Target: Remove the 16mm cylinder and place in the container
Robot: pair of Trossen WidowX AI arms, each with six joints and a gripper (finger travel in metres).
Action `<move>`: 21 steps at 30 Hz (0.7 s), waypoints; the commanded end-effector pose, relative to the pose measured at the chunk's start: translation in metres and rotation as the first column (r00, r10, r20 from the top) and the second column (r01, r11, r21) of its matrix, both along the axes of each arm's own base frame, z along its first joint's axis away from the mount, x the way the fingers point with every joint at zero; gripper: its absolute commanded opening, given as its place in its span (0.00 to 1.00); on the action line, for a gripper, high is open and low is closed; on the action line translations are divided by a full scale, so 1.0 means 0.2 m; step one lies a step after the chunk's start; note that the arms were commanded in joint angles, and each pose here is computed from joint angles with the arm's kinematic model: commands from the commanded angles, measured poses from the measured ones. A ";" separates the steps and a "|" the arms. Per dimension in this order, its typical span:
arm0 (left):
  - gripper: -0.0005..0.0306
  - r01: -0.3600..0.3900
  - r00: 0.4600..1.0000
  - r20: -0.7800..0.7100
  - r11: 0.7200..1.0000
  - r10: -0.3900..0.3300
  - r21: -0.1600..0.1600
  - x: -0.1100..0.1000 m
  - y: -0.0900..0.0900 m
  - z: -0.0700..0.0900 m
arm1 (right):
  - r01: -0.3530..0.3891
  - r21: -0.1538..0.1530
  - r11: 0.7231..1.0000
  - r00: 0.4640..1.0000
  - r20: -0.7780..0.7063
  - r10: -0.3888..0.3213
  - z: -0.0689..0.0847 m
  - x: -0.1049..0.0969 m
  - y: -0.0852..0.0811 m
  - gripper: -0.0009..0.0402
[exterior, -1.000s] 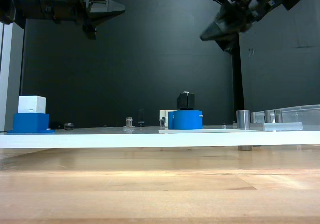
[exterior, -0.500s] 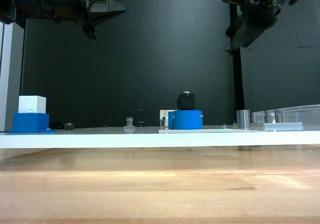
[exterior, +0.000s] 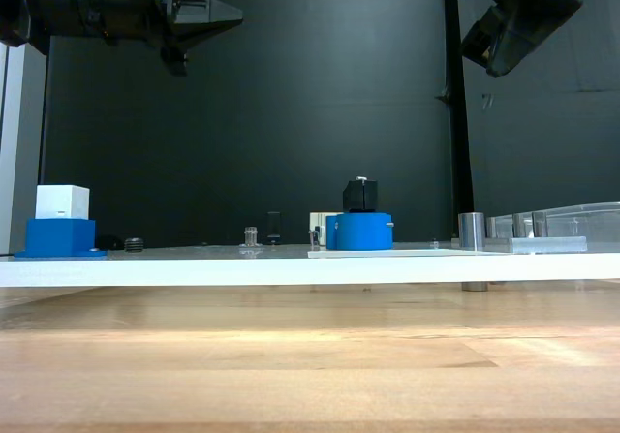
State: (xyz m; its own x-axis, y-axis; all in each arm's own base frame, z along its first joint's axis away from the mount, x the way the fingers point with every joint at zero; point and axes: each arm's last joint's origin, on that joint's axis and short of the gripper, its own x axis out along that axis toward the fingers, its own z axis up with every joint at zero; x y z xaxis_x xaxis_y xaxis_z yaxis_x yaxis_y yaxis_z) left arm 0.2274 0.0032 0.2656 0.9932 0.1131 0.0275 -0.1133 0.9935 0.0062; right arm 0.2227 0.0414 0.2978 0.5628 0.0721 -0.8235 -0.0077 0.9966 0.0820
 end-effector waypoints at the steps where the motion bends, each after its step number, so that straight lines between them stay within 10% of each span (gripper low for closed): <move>1: 0.02 0.000 1.000 0.000 1.000 0.000 0.000 0.00 0.00 0.00 | 0.002 -0.005 1.000 0.999 -0.033 -0.002 -0.01 0.02 0.01 0.02; 21: 0.02 0.000 1.000 0.000 1.000 0.000 0.000 0.00 0.00 0.00 | -0.059 -0.038 0.998 0.974 -0.221 0.049 -0.13 0.25 0.15 0.03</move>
State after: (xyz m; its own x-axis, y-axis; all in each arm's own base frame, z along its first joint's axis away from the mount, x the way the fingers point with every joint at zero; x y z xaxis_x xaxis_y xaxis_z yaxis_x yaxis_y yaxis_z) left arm 0.2274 0.0032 0.2657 0.9932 0.1131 0.0279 -0.1133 0.9935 0.0062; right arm 0.2711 0.0687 0.2739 0.3738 0.0606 -0.9255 -0.0447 0.9979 0.0472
